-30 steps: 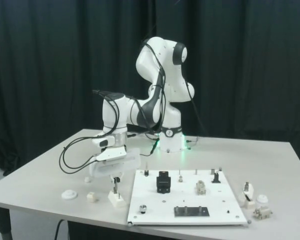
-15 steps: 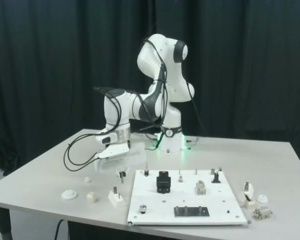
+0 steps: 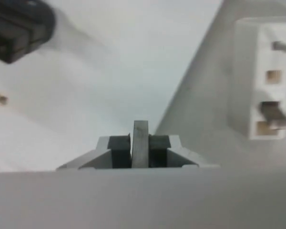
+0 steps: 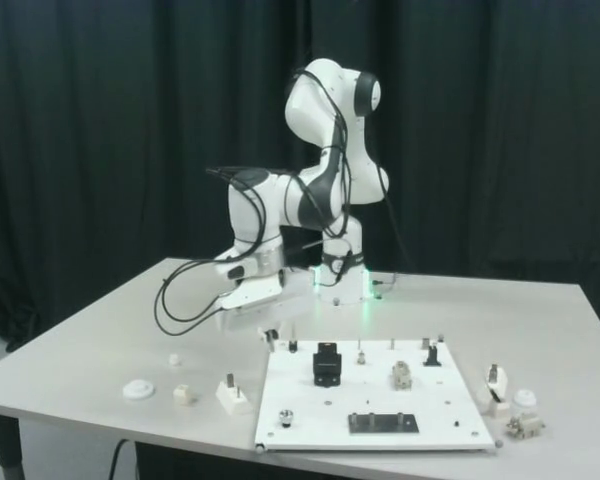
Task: Insert square peg 2.
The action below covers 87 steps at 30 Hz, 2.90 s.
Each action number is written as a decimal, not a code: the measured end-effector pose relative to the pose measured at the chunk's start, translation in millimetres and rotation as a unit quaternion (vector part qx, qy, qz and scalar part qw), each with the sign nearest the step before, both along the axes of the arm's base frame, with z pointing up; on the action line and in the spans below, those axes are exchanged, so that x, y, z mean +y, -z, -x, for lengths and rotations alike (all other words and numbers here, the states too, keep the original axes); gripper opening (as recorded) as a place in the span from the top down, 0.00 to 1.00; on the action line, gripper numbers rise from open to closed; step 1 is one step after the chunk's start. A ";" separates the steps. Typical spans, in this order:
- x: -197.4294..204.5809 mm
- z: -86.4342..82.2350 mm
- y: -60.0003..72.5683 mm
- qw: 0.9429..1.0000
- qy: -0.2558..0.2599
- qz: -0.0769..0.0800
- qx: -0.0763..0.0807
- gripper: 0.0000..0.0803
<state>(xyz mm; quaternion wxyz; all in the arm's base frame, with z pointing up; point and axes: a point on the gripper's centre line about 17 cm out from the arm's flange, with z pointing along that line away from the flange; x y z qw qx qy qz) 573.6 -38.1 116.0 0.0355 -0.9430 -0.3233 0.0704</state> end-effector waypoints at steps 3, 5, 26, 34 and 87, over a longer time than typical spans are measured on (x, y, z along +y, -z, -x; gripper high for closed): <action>7.8 9.4 -0.2 1.000 0.003 -0.001 0.004 0.91; 12.4 15.6 -0.1 1.000 0.005 -0.002 0.007 0.91; 57.6 62.8 15.1 0.999 0.049 0.004 -0.020 0.91; 65.4 72.5 20.9 0.996 0.083 0.011 -0.034 0.91; 90.0 85.1 40.6 0.981 0.177 0.027 -0.074 0.91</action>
